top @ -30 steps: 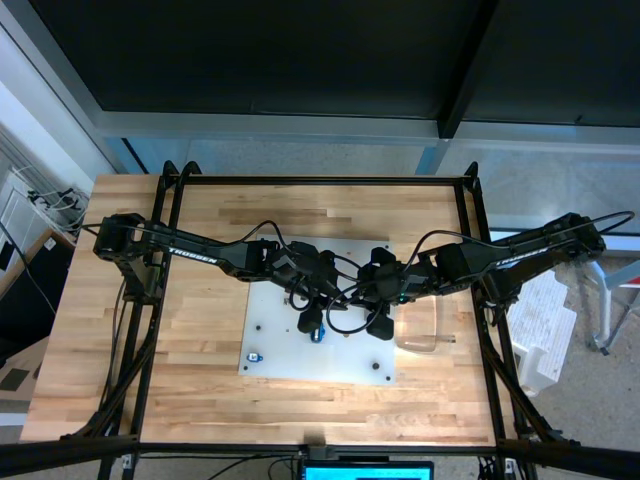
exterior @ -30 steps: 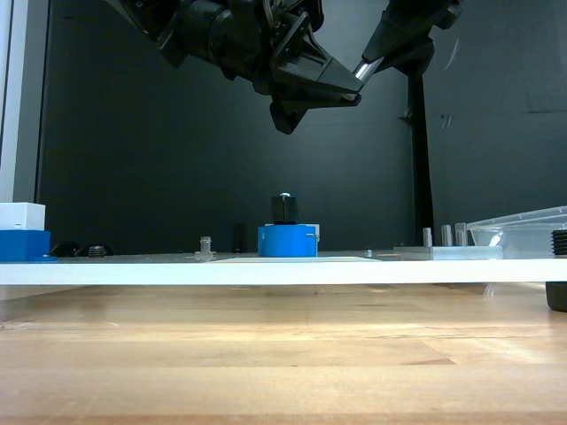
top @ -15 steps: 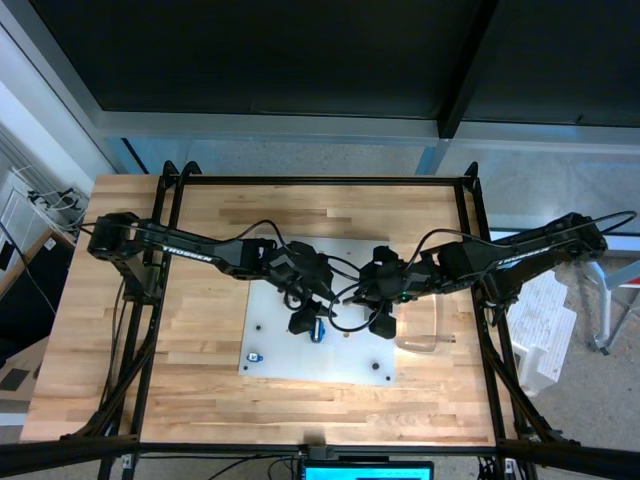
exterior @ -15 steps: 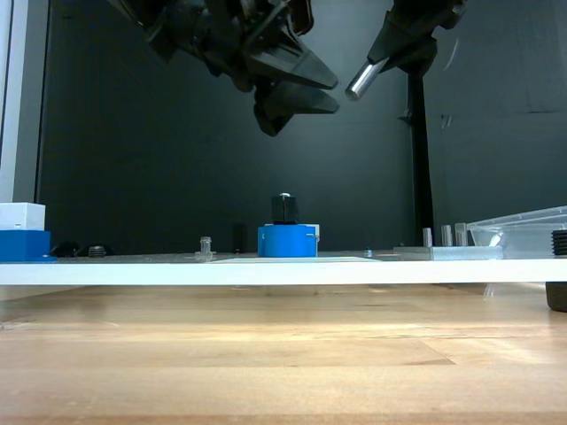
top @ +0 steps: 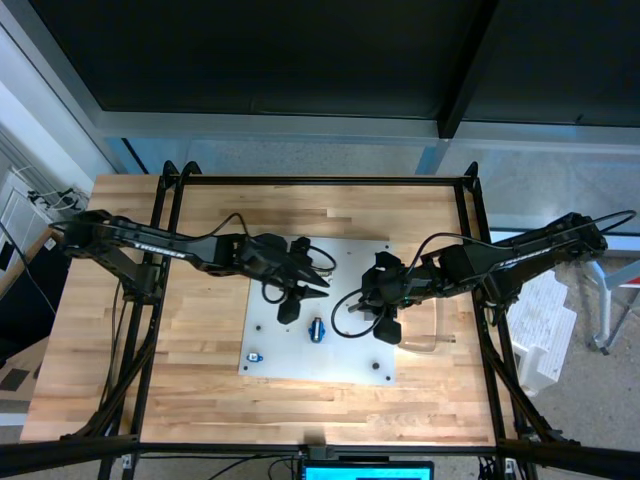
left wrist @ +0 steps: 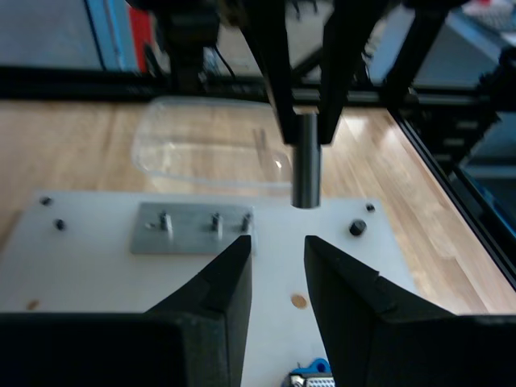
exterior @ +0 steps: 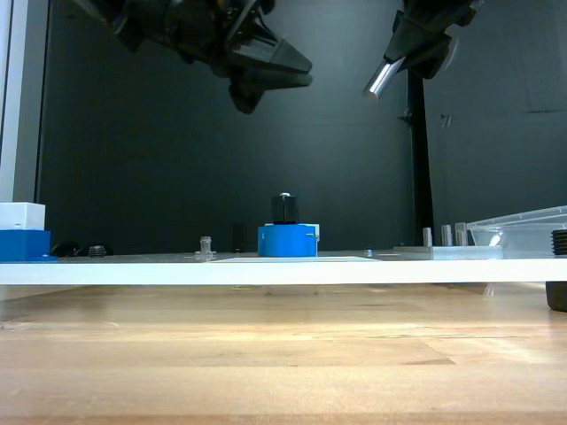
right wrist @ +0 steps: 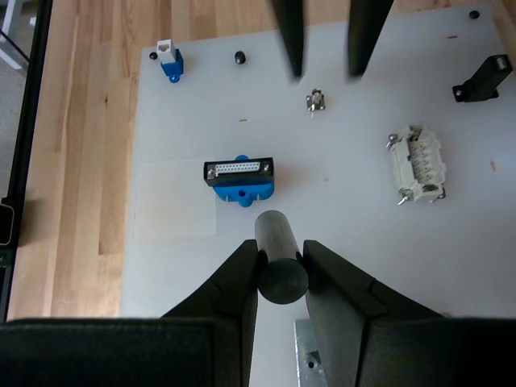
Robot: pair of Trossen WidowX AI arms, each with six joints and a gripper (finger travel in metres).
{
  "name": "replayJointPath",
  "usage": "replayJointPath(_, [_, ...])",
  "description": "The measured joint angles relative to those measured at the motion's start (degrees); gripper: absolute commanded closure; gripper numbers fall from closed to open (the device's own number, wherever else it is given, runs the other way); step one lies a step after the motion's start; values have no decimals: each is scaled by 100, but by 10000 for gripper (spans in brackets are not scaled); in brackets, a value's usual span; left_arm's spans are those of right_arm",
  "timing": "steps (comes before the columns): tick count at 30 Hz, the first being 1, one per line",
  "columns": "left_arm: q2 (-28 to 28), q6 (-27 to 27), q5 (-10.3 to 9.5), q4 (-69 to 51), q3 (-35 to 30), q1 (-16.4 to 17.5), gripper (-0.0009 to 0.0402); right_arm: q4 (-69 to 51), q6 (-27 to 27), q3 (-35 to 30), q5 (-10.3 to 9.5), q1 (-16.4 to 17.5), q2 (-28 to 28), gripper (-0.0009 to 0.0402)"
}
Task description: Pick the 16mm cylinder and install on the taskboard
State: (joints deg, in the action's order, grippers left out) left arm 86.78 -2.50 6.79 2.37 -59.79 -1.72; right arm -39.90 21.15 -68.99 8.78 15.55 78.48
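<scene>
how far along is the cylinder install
Done: the 16mm cylinder is picked up, clamped in the jaws of the right gripper. In hand: it hangs high above the taskboard. Left: lowering and seating it. The left gripper hovers open and empty over the board.

The counter is lit evenly from above. In the low view the left tool and right tool, raised over the board, are reduced to silhouettes; a glint is shown on the cylinder. The left wrist view is blurred.
</scene>
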Motion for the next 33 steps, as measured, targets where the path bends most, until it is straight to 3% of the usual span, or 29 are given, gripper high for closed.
replayJointPath(6, [-570,-48,-254,457,686,22,336,-68,63,-103,-63,55,243,391])
replayJointPath(16, [-1617,-103,-678,850,1480,31,351,-1005,44,-931,-114,90,1388,391])
replayJointPath(25, [-2009,-103,-734,859,1609,46,364,-2068,63,-2096,-155,101,2616,391])
replayJointPath(28, [-2011,-105,-732,859,1609,46,368,-2074,79,-2286,-361,98,2872,391])
replayJointPath(33, [-1998,-105,-732,848,1609,46,373,-2253,109,-2487,-452,111,3257,391])
